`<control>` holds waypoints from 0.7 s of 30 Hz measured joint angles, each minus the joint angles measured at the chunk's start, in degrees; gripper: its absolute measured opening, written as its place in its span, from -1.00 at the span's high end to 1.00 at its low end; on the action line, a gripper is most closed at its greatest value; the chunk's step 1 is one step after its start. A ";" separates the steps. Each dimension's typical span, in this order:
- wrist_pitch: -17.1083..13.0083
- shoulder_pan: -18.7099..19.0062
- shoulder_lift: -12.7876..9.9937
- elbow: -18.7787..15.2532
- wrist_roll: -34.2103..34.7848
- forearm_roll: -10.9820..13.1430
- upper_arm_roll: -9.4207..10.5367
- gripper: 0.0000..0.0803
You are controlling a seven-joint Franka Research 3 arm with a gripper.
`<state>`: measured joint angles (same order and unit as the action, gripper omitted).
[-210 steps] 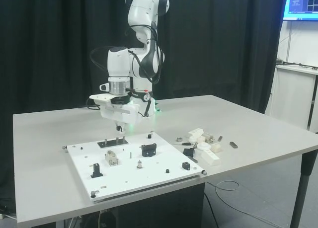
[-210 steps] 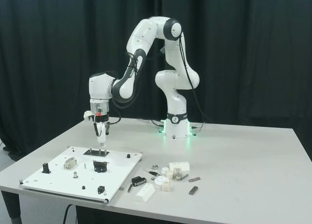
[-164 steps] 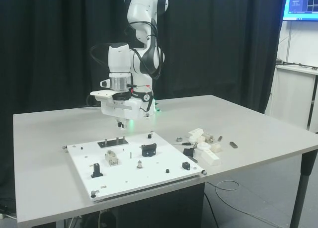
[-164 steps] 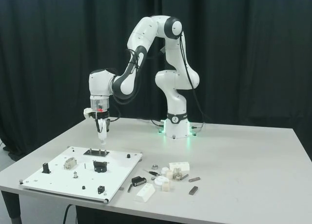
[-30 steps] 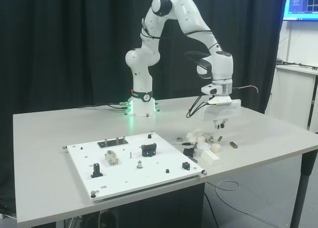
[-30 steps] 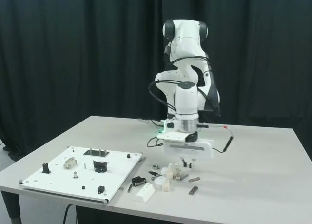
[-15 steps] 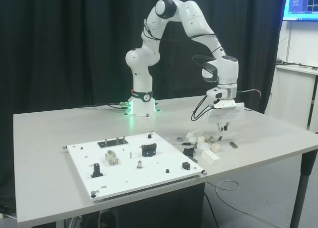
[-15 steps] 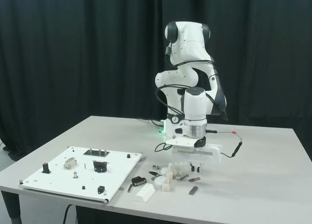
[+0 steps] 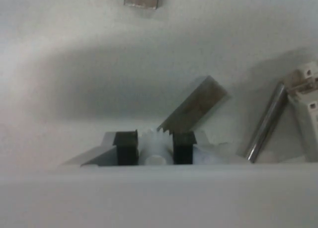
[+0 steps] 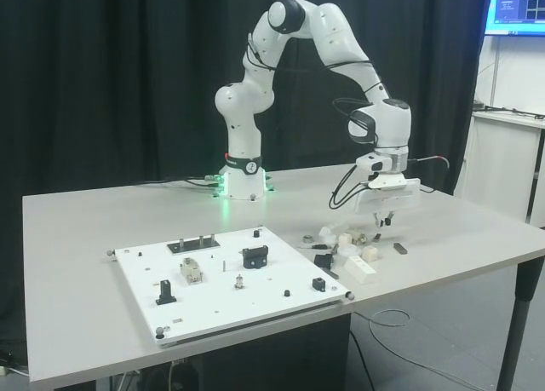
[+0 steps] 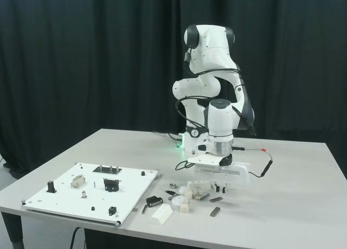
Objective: Place small gear.
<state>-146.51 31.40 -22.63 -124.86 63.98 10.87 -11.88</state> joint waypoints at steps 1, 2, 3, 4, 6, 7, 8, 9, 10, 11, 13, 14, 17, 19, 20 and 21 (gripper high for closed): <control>0.00 0.00 -0.08 0.06 0.00 0.00 0.08 0.64; 0.00 0.00 -0.16 0.15 0.00 0.00 0.15 0.64; 0.00 0.00 -0.27 0.25 0.00 0.00 0.22 0.64; 0.00 0.00 -0.36 0.35 0.00 0.00 0.28 0.64; 0.00 0.00 -0.55 0.55 0.00 -0.05 0.38 0.64; 0.00 0.00 -0.64 0.65 0.00 -0.07 0.44 0.64; -0.01 0.00 -0.73 0.75 0.00 -0.09 0.51 0.64; -0.02 0.00 -0.81 0.85 0.00 -0.10 0.57 0.64; -0.04 0.00 -0.90 0.97 0.00 -0.12 0.65 0.64; -0.06 0.00 -0.98 1.07 0.00 -0.15 0.73 0.64; -0.13 0.00 -1.11 1.25 0.00 -0.26 0.89 0.64; -0.14 0.00 -1.17 1.33 0.00 -0.33 0.97 0.64; -0.21 0.00 -1.31 1.53 0.00 -0.46 1.20 0.64; -0.23 0.00 -1.45 1.71 0.00 -0.54 1.36 0.64; -0.23 0.00 -1.54 1.81 0.00 -0.61 1.43 0.64; -0.23 0.00 -1.64 1.92 0.00 -0.69 1.52 0.64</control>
<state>-146.74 31.40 -24.26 -122.94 63.98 10.18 -10.36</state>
